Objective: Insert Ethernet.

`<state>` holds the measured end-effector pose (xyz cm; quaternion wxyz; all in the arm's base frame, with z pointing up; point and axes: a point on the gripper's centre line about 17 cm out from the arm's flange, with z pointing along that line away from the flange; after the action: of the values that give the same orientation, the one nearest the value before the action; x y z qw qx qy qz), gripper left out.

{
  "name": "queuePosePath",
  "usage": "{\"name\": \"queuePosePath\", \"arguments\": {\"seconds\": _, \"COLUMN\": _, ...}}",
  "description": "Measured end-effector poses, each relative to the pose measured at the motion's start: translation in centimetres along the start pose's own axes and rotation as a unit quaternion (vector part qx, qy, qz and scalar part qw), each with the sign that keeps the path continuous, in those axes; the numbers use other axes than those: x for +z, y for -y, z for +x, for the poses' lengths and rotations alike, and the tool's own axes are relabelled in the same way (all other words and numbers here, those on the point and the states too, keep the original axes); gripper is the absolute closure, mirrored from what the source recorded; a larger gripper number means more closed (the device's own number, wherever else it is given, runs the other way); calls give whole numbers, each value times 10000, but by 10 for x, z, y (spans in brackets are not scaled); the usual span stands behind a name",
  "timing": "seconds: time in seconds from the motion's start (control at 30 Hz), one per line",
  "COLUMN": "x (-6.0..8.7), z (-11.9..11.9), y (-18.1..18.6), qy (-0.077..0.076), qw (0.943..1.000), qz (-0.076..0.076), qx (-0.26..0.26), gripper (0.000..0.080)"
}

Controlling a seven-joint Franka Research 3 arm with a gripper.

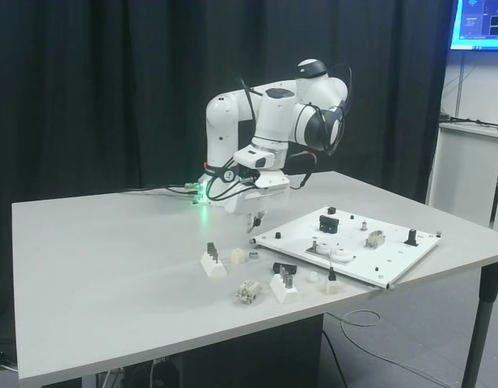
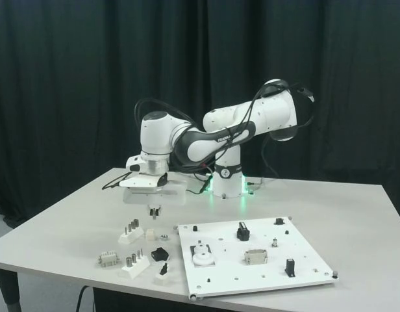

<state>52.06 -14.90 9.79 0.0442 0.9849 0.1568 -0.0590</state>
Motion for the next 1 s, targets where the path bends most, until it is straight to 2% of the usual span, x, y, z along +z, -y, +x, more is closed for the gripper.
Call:
{"name": "queuePosePath", "arguments": {"seconds": 0.47, "x": -2, "z": 1, "y": 6, "qy": 16, "qw": 10000, "qz": 34, "qx": -28, "gripper": 710}}
{"name": "queuePosePath", "arguments": {"seconds": 0.83, "x": -9, "z": -5, "y": 38, "qy": 77, "qw": 9992, "qz": 369, "qx": -89, "gripper": 711}}
{"name": "queuePosePath", "arguments": {"seconds": 1.0, "x": -15, "z": -8, "y": 56, "qy": 62, "qw": 9988, "qz": 463, "qx": -126, "gripper": 711}}
